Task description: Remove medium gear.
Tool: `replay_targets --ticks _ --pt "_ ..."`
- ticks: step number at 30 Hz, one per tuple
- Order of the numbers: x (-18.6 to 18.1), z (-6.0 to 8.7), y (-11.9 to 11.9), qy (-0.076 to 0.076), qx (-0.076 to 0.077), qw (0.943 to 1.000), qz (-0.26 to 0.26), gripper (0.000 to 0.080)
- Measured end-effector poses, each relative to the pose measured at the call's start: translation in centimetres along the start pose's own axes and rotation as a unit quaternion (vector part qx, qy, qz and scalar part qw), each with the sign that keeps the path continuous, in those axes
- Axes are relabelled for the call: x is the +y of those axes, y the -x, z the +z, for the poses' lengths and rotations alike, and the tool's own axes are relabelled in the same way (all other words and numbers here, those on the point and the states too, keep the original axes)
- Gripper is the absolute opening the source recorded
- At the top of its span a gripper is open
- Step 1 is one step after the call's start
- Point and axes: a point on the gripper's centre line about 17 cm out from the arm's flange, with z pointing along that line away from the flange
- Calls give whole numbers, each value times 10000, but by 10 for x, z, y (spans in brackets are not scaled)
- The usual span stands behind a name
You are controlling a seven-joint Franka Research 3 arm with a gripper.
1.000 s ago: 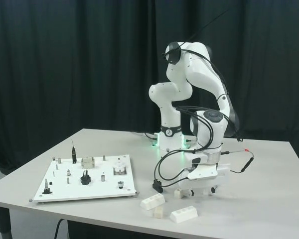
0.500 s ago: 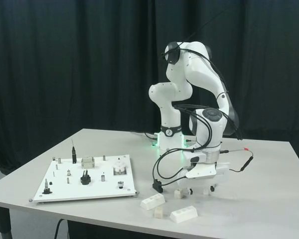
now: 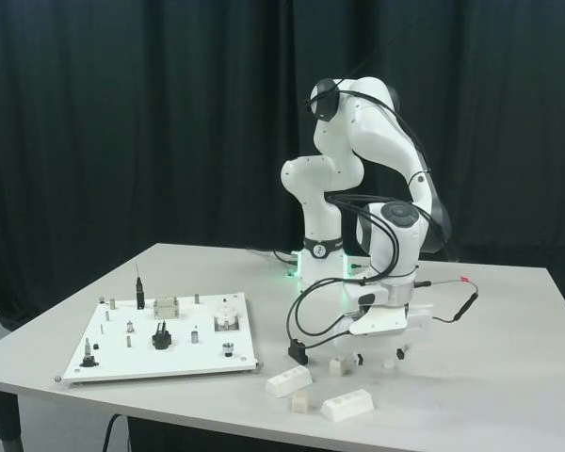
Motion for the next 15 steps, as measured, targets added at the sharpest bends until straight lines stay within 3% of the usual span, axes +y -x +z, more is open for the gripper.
replay_targets --ticks 15 --pt "2 -2 0 7 -1 10000 5 800"
